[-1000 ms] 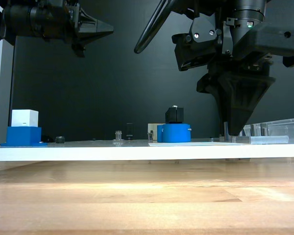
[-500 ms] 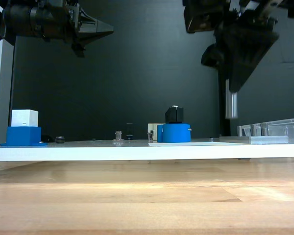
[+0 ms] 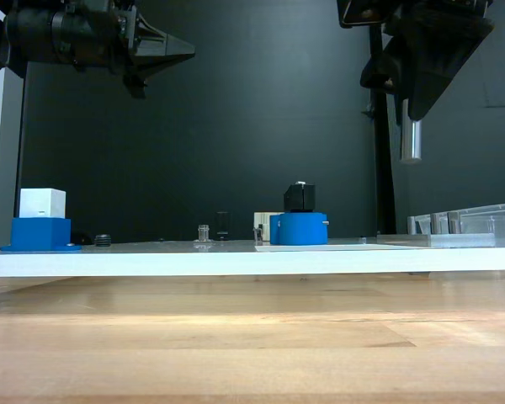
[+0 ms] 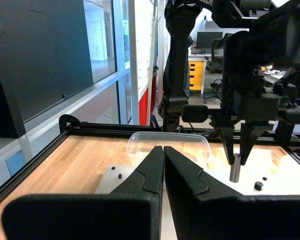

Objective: Remove the 16mm cylinder and place in the container

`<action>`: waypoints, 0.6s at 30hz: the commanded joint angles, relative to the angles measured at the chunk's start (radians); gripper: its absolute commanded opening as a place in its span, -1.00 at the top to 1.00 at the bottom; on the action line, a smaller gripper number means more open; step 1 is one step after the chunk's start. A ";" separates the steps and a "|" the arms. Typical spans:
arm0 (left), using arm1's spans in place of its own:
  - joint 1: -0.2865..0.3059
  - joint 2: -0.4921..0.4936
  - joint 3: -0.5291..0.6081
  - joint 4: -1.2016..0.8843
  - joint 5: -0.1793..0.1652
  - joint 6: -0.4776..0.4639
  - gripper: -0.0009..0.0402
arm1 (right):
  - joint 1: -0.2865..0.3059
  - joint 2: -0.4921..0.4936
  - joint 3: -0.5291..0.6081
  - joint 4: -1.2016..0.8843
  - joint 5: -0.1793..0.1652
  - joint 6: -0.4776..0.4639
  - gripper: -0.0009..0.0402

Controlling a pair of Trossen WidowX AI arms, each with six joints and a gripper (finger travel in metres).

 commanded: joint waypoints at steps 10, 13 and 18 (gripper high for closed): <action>0.000 0.000 0.000 0.000 0.000 0.000 0.96 | -0.049 -0.169 -0.164 -0.061 0.002 0.037 0.96; 0.000 0.000 0.000 0.000 0.000 0.000 0.96 | -0.068 -0.224 -0.237 -0.077 0.002 0.056 0.96; 0.000 0.000 0.000 0.000 0.000 0.000 0.96 | -0.100 -0.306 -0.349 -0.091 0.001 0.074 0.96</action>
